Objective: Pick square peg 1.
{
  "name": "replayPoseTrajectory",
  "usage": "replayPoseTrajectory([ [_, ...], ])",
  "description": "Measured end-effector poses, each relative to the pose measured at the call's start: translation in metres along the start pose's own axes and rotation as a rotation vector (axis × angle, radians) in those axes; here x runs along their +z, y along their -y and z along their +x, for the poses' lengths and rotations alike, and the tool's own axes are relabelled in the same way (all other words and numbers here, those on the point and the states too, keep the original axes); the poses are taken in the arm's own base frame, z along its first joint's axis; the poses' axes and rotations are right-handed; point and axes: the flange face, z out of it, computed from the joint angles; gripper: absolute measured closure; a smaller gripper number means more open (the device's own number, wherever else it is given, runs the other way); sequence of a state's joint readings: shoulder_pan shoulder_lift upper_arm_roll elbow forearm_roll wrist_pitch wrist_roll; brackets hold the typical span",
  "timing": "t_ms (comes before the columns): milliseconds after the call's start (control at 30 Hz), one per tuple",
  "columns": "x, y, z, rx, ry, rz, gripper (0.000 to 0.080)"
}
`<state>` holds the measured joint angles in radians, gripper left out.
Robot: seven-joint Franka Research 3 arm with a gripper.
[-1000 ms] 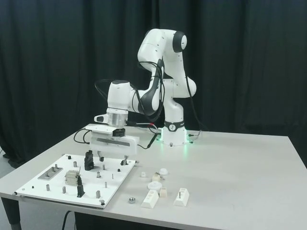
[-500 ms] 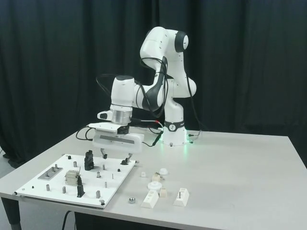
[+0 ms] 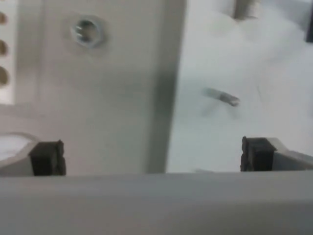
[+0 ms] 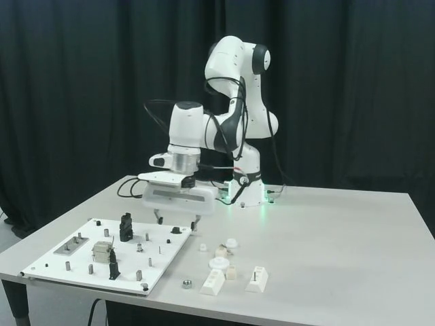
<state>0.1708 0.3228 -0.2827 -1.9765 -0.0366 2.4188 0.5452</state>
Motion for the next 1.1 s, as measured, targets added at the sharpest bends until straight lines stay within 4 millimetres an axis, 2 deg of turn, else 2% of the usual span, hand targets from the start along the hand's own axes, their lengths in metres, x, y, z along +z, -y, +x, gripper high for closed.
replayPoseTrajectory([
  [400, 0.003, 0.048, -0.025, 0.143, 0.029, 0.015, 0.0003],
  [1100, 0.017, 0.132, -0.081, 0.231, 0.064, 0.027, 0.0003],
])
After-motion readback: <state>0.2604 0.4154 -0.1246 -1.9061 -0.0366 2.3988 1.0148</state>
